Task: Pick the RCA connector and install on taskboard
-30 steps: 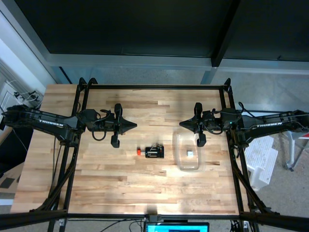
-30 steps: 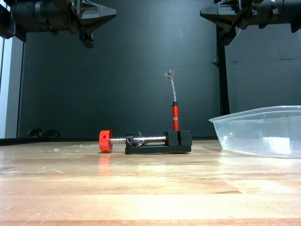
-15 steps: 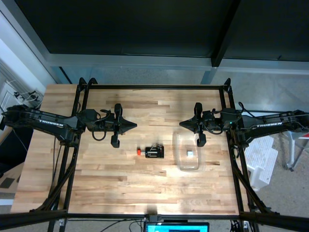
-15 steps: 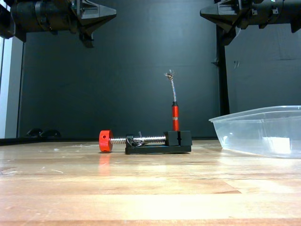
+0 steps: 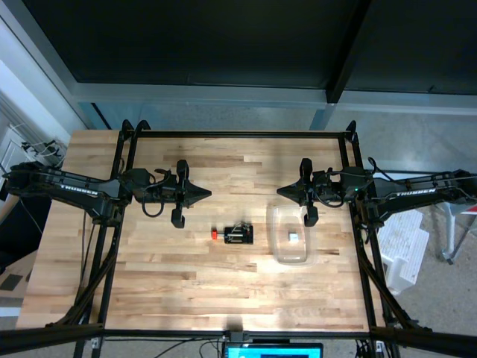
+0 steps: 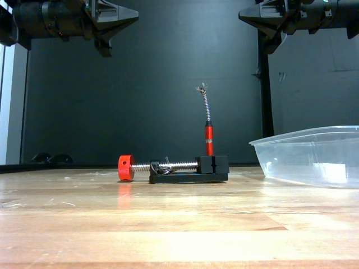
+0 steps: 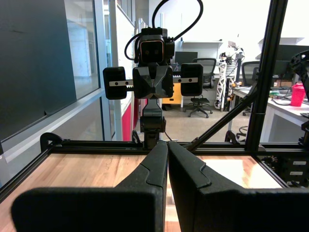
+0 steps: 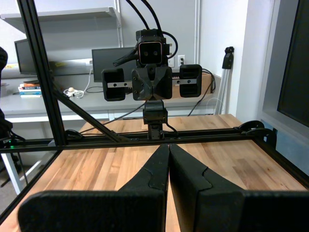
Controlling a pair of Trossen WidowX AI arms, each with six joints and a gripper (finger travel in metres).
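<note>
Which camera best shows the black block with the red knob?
Low view: the taskboard close, side-on. High view shows it small from above; wrist views miss it. Left gripper and right gripper hang shut above, either side.

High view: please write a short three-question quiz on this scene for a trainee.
1. True or false: the left gripper grips the taskboard.
2. The small pale square piece lies: A) in the clear tray; B) on the taskboard; C) on bare wood.
3. Fill in: the right gripper, high over the table near the tray, is ____ (open or shut).
Key: 1 false, it hangs shut, high over the table, left of the taskboard. 2 A. 3 shut.
</note>
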